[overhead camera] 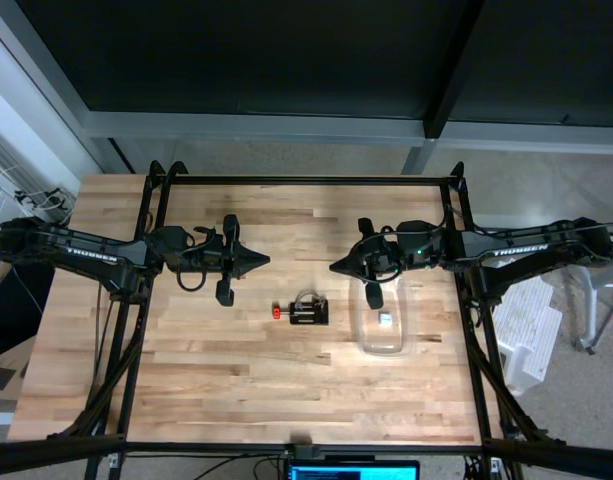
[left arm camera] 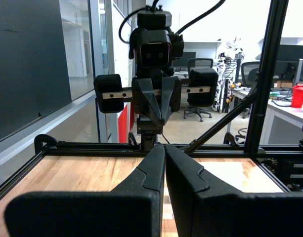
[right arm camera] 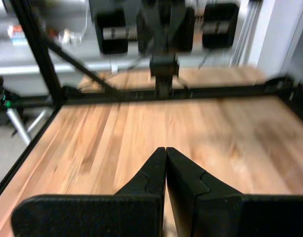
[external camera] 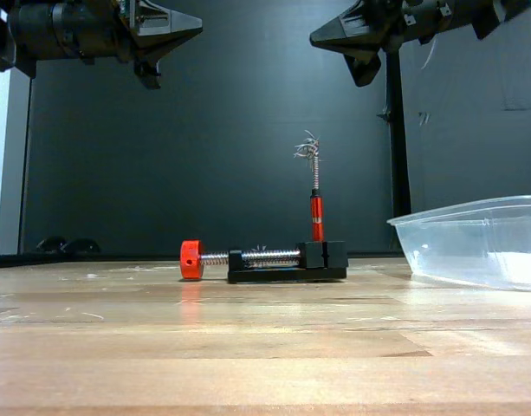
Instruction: Remove the RCA connector from the receptacle and place in the container
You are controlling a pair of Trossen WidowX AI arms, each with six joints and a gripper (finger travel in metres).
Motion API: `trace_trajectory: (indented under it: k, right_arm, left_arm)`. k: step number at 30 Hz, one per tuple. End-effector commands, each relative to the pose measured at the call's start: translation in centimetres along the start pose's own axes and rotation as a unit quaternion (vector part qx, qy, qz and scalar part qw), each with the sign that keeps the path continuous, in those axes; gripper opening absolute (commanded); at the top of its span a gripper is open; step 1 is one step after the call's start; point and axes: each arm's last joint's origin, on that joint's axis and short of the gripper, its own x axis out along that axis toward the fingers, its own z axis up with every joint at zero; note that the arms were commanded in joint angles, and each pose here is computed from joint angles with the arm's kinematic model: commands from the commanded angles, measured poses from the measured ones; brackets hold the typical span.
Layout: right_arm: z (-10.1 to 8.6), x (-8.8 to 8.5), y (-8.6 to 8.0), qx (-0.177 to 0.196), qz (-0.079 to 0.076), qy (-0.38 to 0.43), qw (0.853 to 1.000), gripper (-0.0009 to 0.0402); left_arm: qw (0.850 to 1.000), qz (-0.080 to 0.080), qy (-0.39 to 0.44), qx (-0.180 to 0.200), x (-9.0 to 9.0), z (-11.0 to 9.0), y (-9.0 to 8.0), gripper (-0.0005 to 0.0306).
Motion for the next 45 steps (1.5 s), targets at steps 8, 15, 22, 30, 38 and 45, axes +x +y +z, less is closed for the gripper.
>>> trace_trajectory:
  k: [8, 15, 22, 30, 38, 45]
  right_arm:
    - [1.6, 0.2, 1.4, -0.009, -0.027, 0.178, 0.984, 0.0000]
    - [1.8, 2.0, 2.6, -0.021, -0.032, 0.262, 0.964, 0.0000]
    - [1.4, 4.3, 3.0, -0.015, -0.044, 0.319, 0.947, 0.0060]
    - [-0.1, 7.4, 3.3, -0.005, -0.056, 0.375, 0.925, 0.0172]
    - [-2.5, 9.8, 3.6, -0.015, -0.068, 0.409, 0.910, 0.0213]
    - [-3.7, 11.4, 3.8, -0.018, -0.066, 0.410, 0.910, 0.0212]
  left_arm:
    - [1.000, 0.000, 0.000, 0.000, 0.0, 0.0, 0.0, 0.0000]
    - [1.000, 0.000, 0.000, 0.000, 0.0, 0.0, 0.0, 0.0000]
    - [1.000, 0.000, 0.000, 0.000, 0.0, 0.0, 0.0, 0.0000]
    - [1.000, 0.000, 0.000, 0.000, 0.0, 0.0, 0.0, 0.0000]
    - [1.000, 0.000, 0.000, 0.000, 0.0, 0.0, 0.0, 0.0000]
    - [1.000, 0.000, 0.000, 0.000, 0.0, 0.0, 0.0, 0.0000]
